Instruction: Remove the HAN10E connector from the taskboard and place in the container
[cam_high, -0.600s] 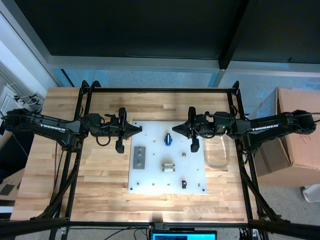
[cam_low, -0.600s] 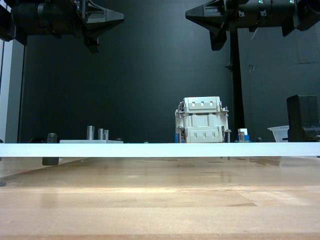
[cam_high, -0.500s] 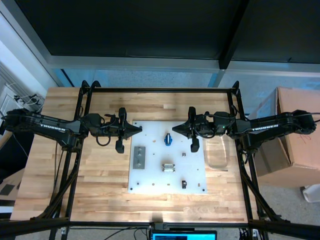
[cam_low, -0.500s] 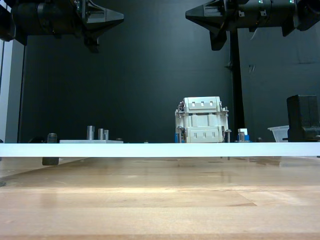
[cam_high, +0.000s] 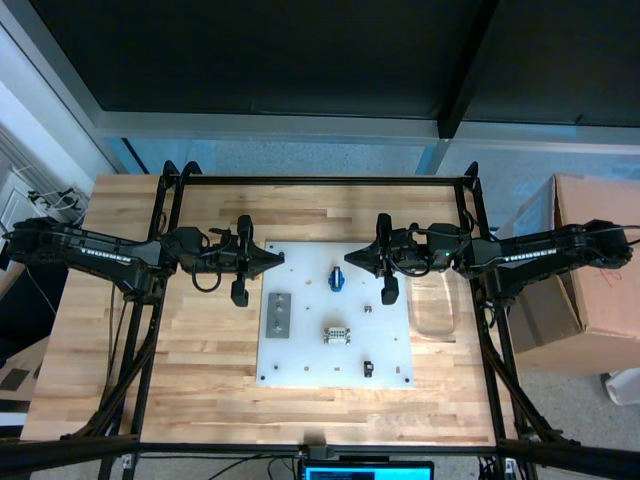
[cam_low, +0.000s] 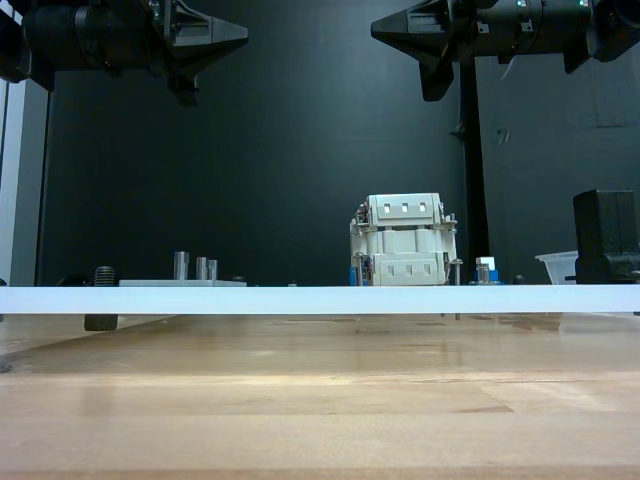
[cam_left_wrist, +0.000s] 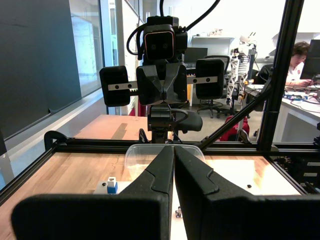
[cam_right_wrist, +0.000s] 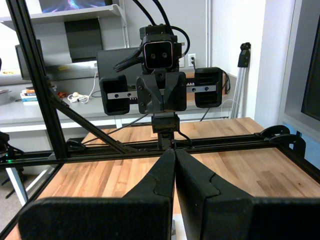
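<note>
Below left tool (cam_high: 279, 259), right tool (cam_high: 350, 259): connector (cam_high: 338, 335)

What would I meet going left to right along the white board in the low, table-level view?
Black screw → metal pegs → HAN10E connector, upright in its seat → small white-and-blue piece → clear container → black block. High above hang the left tool, shut, then the right tool, shut.

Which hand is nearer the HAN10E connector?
Right. The right hand, shut, hangs high just beyond the HAN10E connector, seated on the taskboard; the left hand, shut, hangs equally high but farther to its left.
</note>
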